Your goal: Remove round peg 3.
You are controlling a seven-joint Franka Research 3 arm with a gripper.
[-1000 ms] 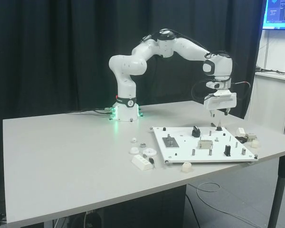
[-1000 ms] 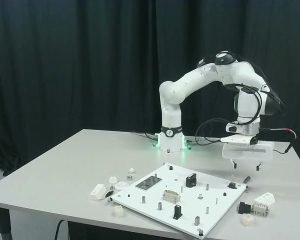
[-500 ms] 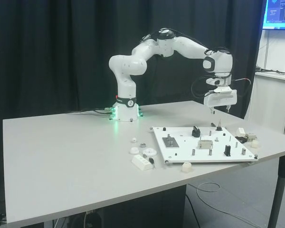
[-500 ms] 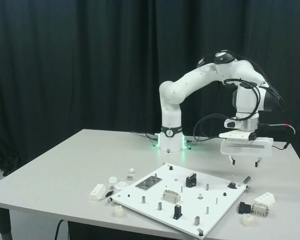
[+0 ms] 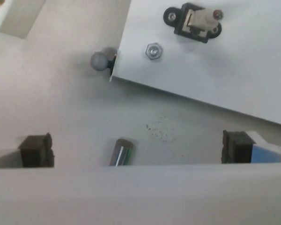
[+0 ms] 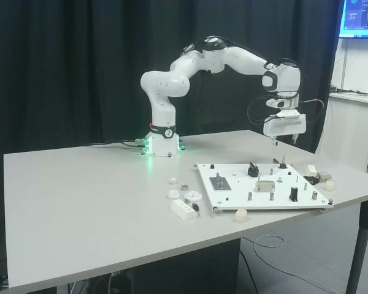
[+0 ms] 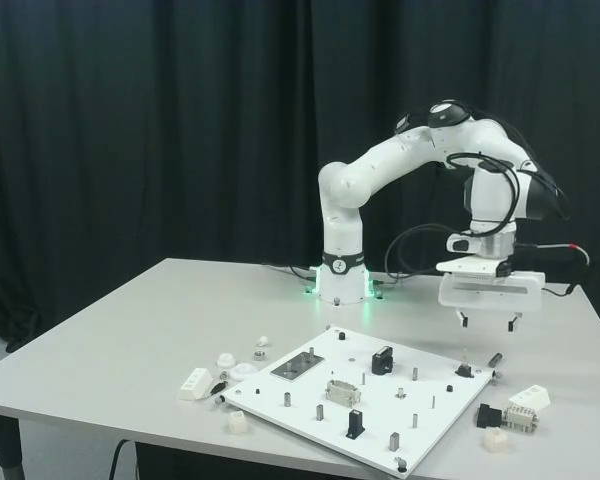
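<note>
Table (image 6: 80,184), grey; arm base (image 6: 162,142) at the back, lit green at its foot. Left of the board, on the table: several small white parts (image 6: 185,207), with one more white block (image 6: 240,215) at the board's near edge.

Board (image 6: 233,193), white, lies flat and carries short pegs and black fittings.

Gripper (image 7: 488,321) hangs well above the table beyond the board's far corner, fingers spread wide with nothing between them. Both room views agree on this, but neither shows what lies directly under it.

Wrist view fills that in: the two dark fingertips (image 5: 36,151) stand far apart, and between them a short metal peg (image 5: 120,152) lies on its side on the bare table, off the board, touching neither pad. Probably round peg 3, though only part of it shows past the gripper body. In the second room view the same peg (image 7: 494,358) appears as a small dark cylinder just off the board's corner.

Wrist view also shows the board corner with a hex nut (image 5: 153,51), a grey ball foot (image 5: 100,61) at the edge, and a black-and-white connector (image 5: 195,22).

Right of the board: more white and black connector pieces (image 7: 515,410).
</note>
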